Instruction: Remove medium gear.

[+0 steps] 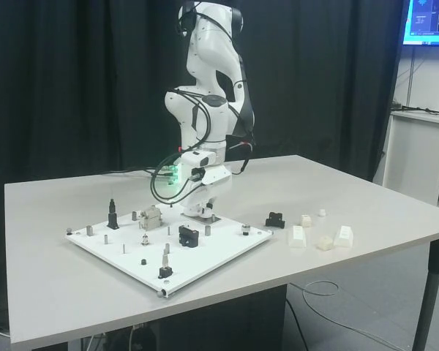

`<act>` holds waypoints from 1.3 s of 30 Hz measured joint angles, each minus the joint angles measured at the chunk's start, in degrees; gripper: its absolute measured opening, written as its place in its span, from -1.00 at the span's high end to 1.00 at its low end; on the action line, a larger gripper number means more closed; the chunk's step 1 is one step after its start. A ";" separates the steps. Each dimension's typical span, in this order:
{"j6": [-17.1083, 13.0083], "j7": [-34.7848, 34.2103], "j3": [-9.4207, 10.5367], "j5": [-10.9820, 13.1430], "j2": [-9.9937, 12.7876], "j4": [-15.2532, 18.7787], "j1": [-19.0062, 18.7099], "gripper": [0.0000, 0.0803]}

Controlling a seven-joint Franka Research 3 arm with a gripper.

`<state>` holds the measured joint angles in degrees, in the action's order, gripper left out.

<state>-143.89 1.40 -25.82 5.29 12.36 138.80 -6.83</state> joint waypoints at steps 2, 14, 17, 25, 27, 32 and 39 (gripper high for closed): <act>0.03 -0.35 -0.01 0.02 0.00 -0.01 0.00 0.30; 0.67 -6.46 -0.03 0.10 0.00 -0.24 0.00 0.30; 0.74 -6.63 -0.03 0.10 0.00 -0.28 0.00 0.30; 1.25 -2.60 -0.04 -0.18 0.00 -0.59 -0.01 0.30; 1.38 -2.20 -0.07 -0.18 0.00 -0.67 -0.01 0.30; 1.83 -2.57 -0.16 -0.12 -0.03 -0.90 -0.01 0.30; 4.65 -7.15 -0.41 -0.04 -0.74 -1.91 -0.01 0.30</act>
